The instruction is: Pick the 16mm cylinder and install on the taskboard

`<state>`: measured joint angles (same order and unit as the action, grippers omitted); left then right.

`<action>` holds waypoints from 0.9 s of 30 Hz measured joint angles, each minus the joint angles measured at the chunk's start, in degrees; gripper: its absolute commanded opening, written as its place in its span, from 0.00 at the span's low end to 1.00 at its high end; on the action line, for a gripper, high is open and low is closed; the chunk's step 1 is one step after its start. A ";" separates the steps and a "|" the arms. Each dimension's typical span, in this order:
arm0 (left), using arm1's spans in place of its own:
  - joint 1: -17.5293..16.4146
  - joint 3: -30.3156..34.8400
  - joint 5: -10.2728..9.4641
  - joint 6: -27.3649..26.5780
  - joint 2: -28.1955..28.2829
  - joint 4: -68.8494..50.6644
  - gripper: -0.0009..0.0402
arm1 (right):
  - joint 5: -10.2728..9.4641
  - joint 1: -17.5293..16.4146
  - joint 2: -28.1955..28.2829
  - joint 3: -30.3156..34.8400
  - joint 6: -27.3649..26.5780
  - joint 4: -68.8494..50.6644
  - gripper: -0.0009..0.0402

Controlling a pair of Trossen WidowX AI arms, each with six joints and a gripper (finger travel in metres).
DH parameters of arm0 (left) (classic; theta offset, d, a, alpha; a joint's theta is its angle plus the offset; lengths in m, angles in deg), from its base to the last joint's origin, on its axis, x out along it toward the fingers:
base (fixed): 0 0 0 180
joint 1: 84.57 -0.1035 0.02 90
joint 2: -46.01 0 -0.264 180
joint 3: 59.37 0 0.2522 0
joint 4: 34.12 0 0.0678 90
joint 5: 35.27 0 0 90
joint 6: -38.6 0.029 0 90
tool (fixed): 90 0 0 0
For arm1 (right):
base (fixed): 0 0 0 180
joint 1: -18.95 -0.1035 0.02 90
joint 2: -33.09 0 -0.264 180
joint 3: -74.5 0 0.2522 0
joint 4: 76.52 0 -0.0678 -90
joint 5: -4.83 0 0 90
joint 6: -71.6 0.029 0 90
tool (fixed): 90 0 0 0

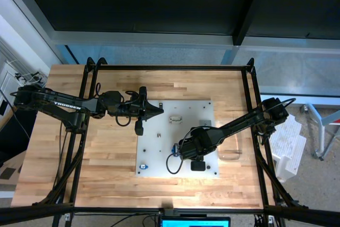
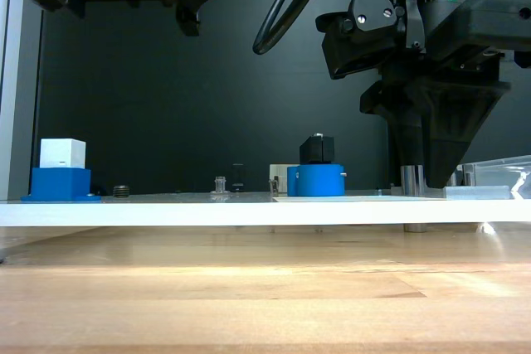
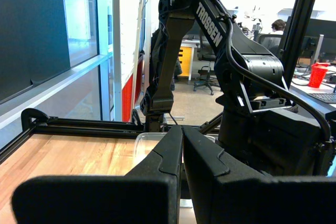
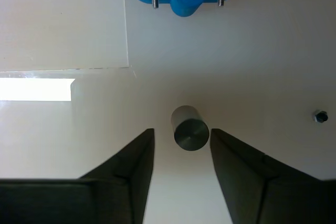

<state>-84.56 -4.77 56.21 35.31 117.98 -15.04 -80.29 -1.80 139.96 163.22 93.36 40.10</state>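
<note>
Right gripper (image 4: 181, 132) spread astride upright 16mm cylinder (image 4: 190, 134), apparently seated in taskboard (image 4: 273, 61), so release step; next, lift straight clear; left gripper (image 1: 155, 110) pressed together, parked well apart.

Short silver-grey round metal cylinder (image 4: 189, 128): upright in the flat white square taskboard (image 1: 159, 152), near-right area. A stub shows under the board edge directly below it (image 2: 412, 178). It stands between the parted fingers of the right gripper (image 4: 181, 132), a gap each side. Left gripper (image 1: 159, 110), fingers together, is raised over the board's far-left edge.
</note>
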 measured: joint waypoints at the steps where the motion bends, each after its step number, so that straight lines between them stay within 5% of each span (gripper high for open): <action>1: 0.00 0.02 0.00 0.00 0.00 -0.02 0.02 | 0.00 0.02 -0.13 0.00 0.00 -0.02 0.47; 9: 0.00 0.00 -0.02 0.00 0.00 -0.02 0.02 | 0.09 0.09 -5.22 -0.96 -4.11 0.94 0.50; 12: 0.00 0.02 0.00 0.00 0.00 -0.02 0.02 | 2.08 0.46 -8.57 -2.40 -5.64 2.27 0.48; 19: 0.00 0.00 -0.02 0.00 0.00 -0.02 0.02 | 4.07 3.45 -16.02 -4.11 -6.23 3.28 0.39; 27: 0.00 0.02 0.00 0.00 0.00 -0.02 0.02 | 4.13 8.96 -27.19 -9.68 -10.03 11.17 0.26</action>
<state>-84.56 -4.75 56.21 35.31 117.98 -15.06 -76.16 7.16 112.77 153.54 83.32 51.27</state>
